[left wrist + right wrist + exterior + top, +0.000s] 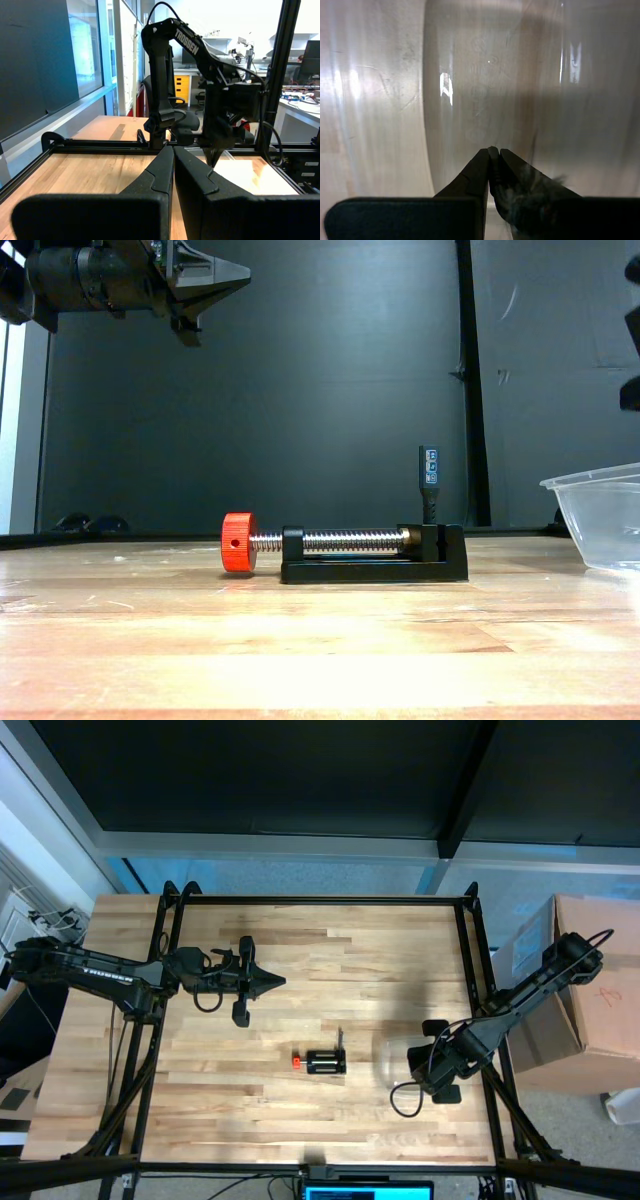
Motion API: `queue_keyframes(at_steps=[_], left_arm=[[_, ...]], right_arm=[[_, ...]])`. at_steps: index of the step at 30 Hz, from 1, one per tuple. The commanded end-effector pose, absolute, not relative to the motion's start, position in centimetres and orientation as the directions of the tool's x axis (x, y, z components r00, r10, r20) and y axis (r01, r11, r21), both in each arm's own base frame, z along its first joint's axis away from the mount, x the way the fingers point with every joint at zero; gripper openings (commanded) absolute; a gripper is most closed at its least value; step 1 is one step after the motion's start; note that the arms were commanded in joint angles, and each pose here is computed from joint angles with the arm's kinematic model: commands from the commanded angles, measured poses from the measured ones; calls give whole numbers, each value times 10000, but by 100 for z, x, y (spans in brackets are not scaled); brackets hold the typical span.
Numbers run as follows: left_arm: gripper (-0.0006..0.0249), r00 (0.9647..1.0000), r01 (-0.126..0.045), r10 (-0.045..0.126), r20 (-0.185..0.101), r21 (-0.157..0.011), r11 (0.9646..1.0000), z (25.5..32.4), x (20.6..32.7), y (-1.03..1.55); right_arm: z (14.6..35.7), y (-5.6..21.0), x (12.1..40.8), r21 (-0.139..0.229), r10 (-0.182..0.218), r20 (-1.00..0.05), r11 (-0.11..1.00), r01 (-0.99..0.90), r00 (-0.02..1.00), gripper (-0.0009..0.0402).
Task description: Remove the USB-C connector from the USB-C receptacle and place in the container
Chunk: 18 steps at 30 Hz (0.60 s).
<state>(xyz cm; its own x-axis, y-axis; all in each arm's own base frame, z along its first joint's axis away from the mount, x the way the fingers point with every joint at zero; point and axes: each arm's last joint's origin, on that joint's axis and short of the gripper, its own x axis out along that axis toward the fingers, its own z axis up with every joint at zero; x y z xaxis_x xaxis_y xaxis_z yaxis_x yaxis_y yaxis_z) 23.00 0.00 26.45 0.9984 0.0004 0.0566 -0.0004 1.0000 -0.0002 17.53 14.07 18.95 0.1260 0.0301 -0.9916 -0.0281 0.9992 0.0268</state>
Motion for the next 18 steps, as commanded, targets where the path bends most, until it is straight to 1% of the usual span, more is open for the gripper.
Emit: queue_keyframes(at_steps=[1,2,7,11,14,17,18], left_arm=[[0,9984,0,0,570,-2,10000,2646,2300,0],[0,9984,-4,4,570,-2,10000,2646,2300,0],[0,9984,-4,4,570,-2,10000,2646,2300,0],[0,9984,0,0,570,-2,10000,2646,2300,0],[0,9984,0,0,570,-2,10000,2646,2300,0],[0,9984,-4,4,570,-2,10000,2646,2300,0],[0,9984,0,0,570,-2,10000,2646,2300,0]], right_arm=[[1859,1397,1735,202,217,-9931,9997,-143,1154,94],[1862,1396,1735,180,195,-9927,9997,-136,1187,113],[1903,1385,1722,316,332,-9904,9994,-140,1343,195],[1963,1366,1703,488,505,-9861,9987,-148,1581,244],[2037,1350,1695,561,572,-9818,9984,-107,1814,264],[2145,1323,1705,310,299,-9740,9995,12,2245,265],[2184,1312,1713,288,274,-9706,9996,22,2392,263]])
